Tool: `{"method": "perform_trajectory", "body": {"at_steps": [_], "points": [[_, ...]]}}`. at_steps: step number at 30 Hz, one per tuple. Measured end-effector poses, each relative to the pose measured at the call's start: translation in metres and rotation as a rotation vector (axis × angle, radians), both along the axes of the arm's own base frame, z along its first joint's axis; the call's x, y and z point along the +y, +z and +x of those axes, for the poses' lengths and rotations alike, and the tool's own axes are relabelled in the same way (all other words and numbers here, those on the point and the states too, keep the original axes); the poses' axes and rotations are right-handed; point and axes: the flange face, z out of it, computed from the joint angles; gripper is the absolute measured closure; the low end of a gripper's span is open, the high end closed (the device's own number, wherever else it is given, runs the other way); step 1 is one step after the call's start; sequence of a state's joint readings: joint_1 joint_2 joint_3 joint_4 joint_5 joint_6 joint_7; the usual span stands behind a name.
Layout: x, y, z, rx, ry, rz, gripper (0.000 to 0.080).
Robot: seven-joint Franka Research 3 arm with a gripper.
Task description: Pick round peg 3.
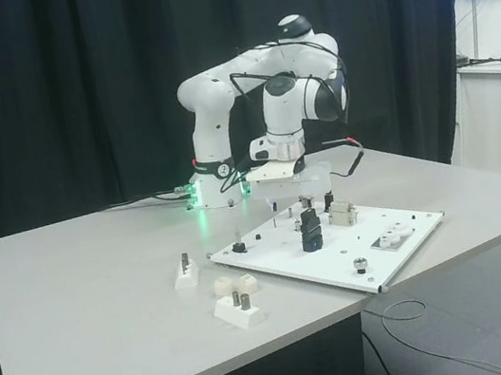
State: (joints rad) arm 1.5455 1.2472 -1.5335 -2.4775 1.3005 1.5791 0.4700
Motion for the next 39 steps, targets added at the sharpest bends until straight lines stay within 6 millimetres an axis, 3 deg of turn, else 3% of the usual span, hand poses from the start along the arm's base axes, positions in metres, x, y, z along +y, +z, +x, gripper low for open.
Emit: {"method": "perform_trajectory", "body": {"at_steps": [2,3,22,39], "points": [[0.000,0.004,0.001,-0.002,0.003,-0.003,0.0252],[0.000,0.006,0.002,-0.003,0.005,-0.005,0.0014],[-0.008,0.069,-0.001,-0.042,0.142,-0.053,0.0003],[-0.020,0.082,-0.007,-0.120,0.427,-0.042,0.0003]]}}
